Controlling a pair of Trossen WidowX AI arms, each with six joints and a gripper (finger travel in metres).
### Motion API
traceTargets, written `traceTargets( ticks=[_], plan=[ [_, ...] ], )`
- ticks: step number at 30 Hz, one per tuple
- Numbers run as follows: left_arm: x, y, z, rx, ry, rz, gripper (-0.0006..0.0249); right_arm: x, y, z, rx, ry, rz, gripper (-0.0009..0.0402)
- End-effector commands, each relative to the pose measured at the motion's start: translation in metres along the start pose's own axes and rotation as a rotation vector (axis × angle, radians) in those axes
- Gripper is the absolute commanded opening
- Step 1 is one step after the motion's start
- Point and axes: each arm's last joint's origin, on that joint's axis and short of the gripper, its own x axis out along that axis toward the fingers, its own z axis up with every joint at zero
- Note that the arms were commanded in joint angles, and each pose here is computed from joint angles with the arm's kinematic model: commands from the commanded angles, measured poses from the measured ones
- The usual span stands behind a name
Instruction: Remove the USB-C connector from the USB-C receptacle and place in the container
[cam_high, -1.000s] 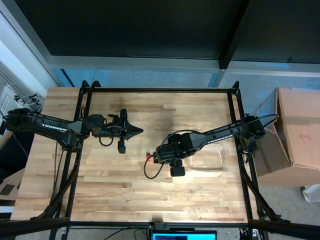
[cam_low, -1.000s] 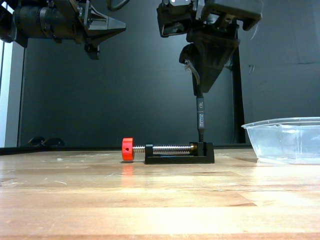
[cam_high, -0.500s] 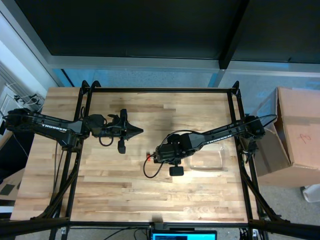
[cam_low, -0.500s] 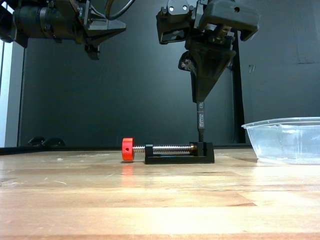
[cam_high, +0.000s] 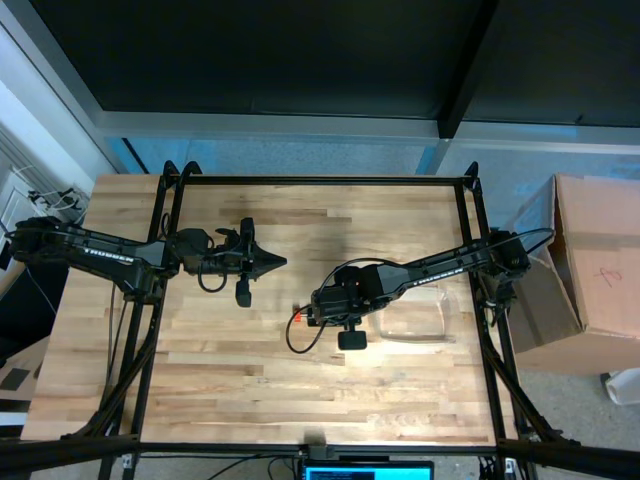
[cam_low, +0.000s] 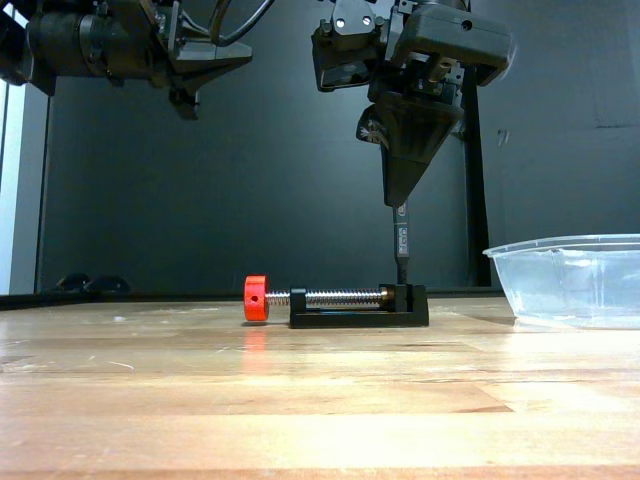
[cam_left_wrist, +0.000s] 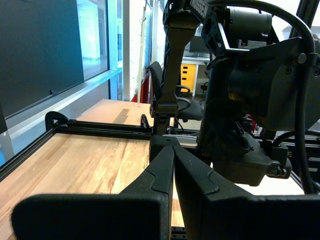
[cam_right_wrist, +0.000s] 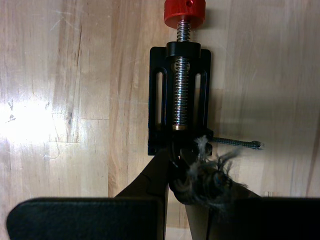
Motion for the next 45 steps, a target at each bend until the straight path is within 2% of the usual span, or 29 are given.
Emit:
traceTargets(
  ticks=[1,15,27,35,45],
  plan=[
    [0.0,0.0,0.0,0.0,-0.001,0.0,0.0,-0.006,-0.001,0.0,0.003,-0.018,0.003,0.0001],
    [0.0,0.0,0.0,0.0,-0.001,0.0,0.0,-0.045,-0.005,0.004,0.01,-0.076,0.01,0.0],
    [0.0,0.0,0.0,0.0,0.002,0.0,0.0,-0.051,-0.006,0.0,0.013,-0.068,0.011,0.0],
    [0.0,0.0,0.0,0.0,0.0,0.0,0.0,-0.065,-0.01,-0.022,0.04,-0.076,0.015,0.0],
    [0.0,0.0,0.0,0.0,-0.001,0.0,0.0,-0.074,-0.009,-0.073,0.093,-0.051,0.025,0.0]
  ],
)
